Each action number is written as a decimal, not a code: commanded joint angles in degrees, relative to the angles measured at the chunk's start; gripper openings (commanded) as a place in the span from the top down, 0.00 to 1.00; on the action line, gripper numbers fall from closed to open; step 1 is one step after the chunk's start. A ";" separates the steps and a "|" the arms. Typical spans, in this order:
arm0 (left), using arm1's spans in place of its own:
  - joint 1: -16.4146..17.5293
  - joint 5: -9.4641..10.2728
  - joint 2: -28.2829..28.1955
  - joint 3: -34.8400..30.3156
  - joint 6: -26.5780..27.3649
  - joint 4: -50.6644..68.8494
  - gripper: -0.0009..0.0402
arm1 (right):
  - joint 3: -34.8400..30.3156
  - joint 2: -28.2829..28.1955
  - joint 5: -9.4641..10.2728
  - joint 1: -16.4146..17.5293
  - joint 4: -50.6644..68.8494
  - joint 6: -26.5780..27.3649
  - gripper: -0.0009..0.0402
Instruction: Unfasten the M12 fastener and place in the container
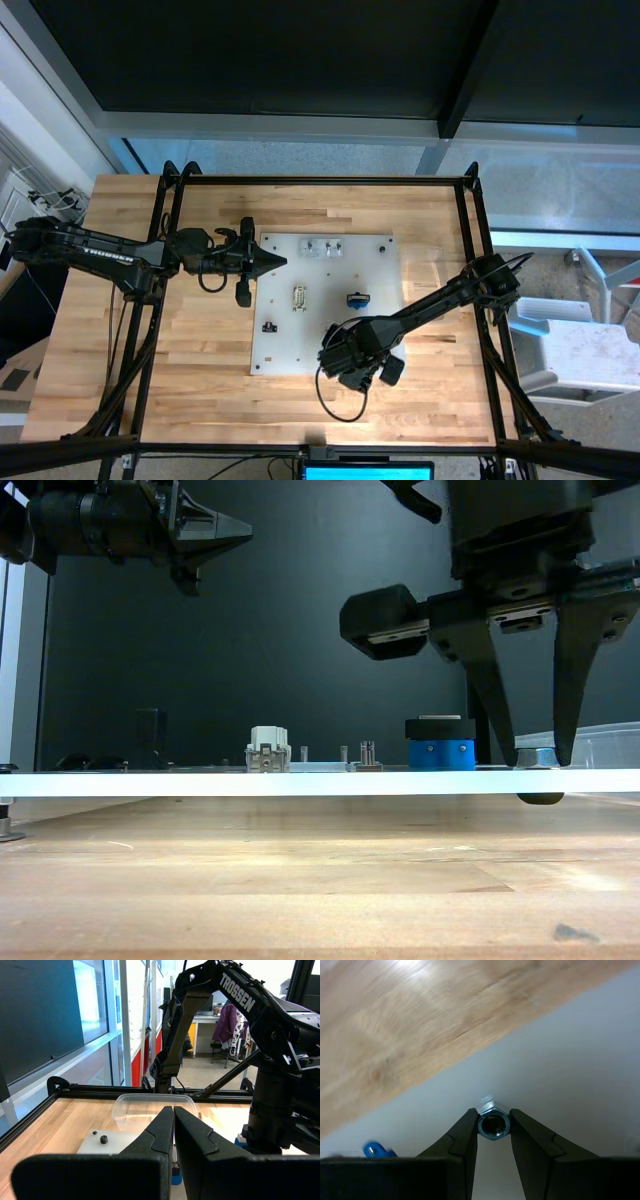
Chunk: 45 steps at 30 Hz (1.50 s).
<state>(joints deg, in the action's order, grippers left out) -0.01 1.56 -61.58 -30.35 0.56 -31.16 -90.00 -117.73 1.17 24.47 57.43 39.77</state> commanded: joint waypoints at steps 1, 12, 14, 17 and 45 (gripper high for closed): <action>0.00 -0.02 -0.02 -0.02 -0.02 -0.02 0.98 | -0.02 -0.02 -0.13 -0.04 -0.44 6.03 0.97; 0.00 -0.02 -0.02 -0.02 -0.02 -0.02 0.98 | -0.02 -0.02 -0.11 -0.09 -1.40 5.90 0.95; 0.00 -0.02 -0.02 -0.02 -0.02 -0.02 0.98 | -0.02 -0.02 -0.11 -0.11 -1.36 5.90 0.91; 0.00 -0.02 -0.02 -0.02 -0.02 -0.02 0.98 | -0.02 0.00 -0.13 -0.11 -1.27 5.90 0.83; 0.02 -0.02 -0.02 -0.02 -0.02 -0.02 0.98 | -0.20 3.89 0.02 1.79 0.61 -33.42 0.56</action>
<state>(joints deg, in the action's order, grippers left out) -0.01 1.56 -61.58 -30.37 0.56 -31.18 -90.17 -114.08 1.13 25.91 58.11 11.60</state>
